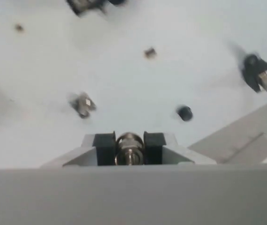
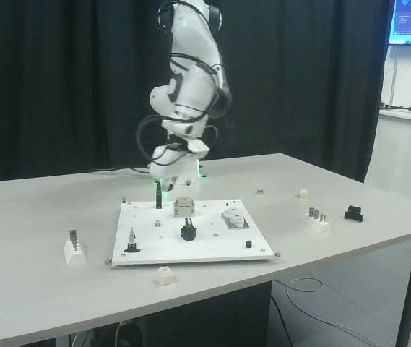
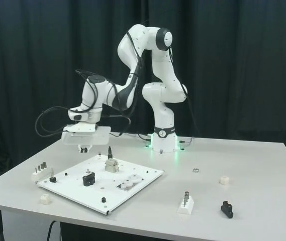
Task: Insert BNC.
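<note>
Closest to the wrist camera, the tool (image 1: 129, 149) is clamped on the BNC plug (image 1: 129, 146): its two black pads sit on either side of the plug's metal barrel, and the plug's open end faces down toward the white board (image 1: 124, 70). In the second room view the tool (image 3: 84, 148) hangs in the air above the back corner of the board (image 3: 132, 193), well clear of its surface, so the plug is carried, not yet seated.

The step in hand looks like the carry toward the socket. To do it well, I would keep the plug's barrel plumb, bring it squarely over the mating metal connector (image 1: 82, 105) on the board, which I take to be the target though I cannot be sure, and only then lower slowly. A BNC needs its slots lined up with the socket's pins, so a small twist at contact will probably be needed; pushing down off-centre risks jamming or slipping in the pads.

The plug's long axis runs near vertical, along the tool's approach line, mating end downward.

Farther off, the board lies flat on the grey counter (image 3: 253, 170), with the arm's base (image 3: 164, 141) behind it.
</note>
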Robot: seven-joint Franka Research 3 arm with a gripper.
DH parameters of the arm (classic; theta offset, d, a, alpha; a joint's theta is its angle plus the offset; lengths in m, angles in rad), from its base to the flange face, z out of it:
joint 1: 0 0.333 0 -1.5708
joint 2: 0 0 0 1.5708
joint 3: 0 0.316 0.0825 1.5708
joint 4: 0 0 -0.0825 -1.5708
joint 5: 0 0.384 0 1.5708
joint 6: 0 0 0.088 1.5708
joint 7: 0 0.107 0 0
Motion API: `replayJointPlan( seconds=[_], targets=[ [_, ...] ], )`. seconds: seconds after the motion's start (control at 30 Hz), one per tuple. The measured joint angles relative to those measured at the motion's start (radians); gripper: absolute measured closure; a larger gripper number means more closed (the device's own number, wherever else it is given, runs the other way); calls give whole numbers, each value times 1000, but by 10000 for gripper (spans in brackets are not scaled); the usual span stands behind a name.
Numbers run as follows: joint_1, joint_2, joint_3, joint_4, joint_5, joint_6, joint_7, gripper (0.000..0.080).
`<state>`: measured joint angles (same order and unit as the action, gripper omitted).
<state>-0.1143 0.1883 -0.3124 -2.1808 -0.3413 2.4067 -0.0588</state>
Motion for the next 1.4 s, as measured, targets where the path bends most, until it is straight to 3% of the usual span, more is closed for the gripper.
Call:
replayJointPlan(
  seconds=[0.27,0.43,0.57,1.0,1.4],
  targets=[
    [0,21,-79,-7,145,80,-140,682],
    [0,44,-96,-5,233,109,-239,682],
    [0,64,-99,-2,280,125,-290,682],
    [5,125,-96,12,318,126,-366,682],
    [5,135,-101,-15,327,116,-430,682]
  ],
)
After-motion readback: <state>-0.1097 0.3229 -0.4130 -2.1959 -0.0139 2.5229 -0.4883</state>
